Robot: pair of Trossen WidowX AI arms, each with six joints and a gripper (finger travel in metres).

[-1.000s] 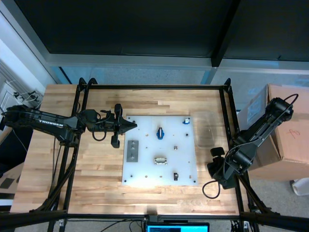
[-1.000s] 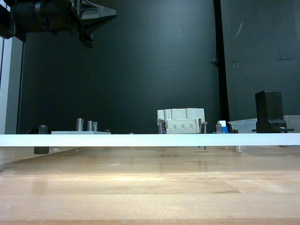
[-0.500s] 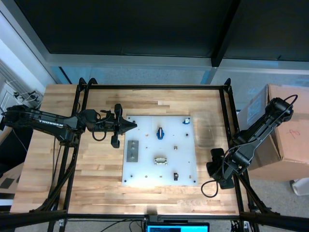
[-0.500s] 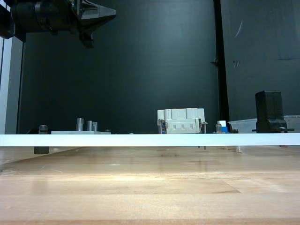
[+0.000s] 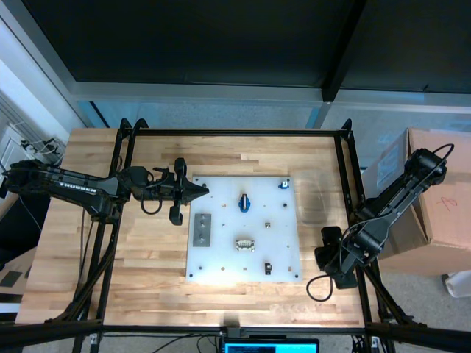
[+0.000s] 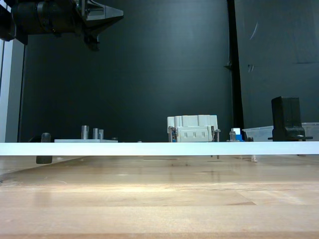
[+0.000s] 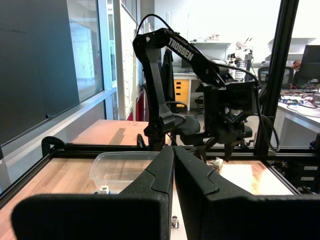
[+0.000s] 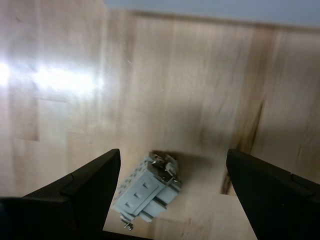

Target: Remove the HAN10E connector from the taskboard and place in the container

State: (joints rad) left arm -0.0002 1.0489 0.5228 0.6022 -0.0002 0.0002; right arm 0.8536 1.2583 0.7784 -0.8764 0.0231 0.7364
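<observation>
1. Found HAN10E connector (image 8: 147, 192) lying free on the bare wood of the table (image 5: 147, 265), on its side and skewed, clear of the taskboard (image 5: 221, 261) and outside the container (image 5: 318, 195).
2. Logged right gripper (image 8: 173, 155) directly above it, jaws spread wide, 1 of the fingers (image 8: 75, 195) on each side of the connector. Connector closer to 1 finger than to the other; cannot tell whether touching it.
3. From the high view, placed right gripper over the table just off the taskboard, at 4 o'clock from board centre. Connector hidden beneath it there.
4. Located container, clear plastic, on the table just beside the taskboard at 2 o'clock from board centre and at 12 o'clock from the right gripper.
5. Noted a grey socket block (image 5: 245, 244) seated upright in the taskboard, near centre toward 6 o'clock; level in the low view, with a screw at each end.
6. Logged left gripper (image 7: 173, 148) with jaws pressed together, holding nothing. Set at 10 o'clock over the taskboard's far left corner, pointing toward 3 o'clock, high above the board in the low view.
7. Around the socket block: blue part (image 5: 244, 202) at 12 o'clock, grey metal plate (image 5: 202, 229) at 9 o'clock, small black part (image 5: 268, 268) at 4 o'clock.
8. Off the table at 3 o'clock: cardboard box (image 5: 434, 213).
</observation>
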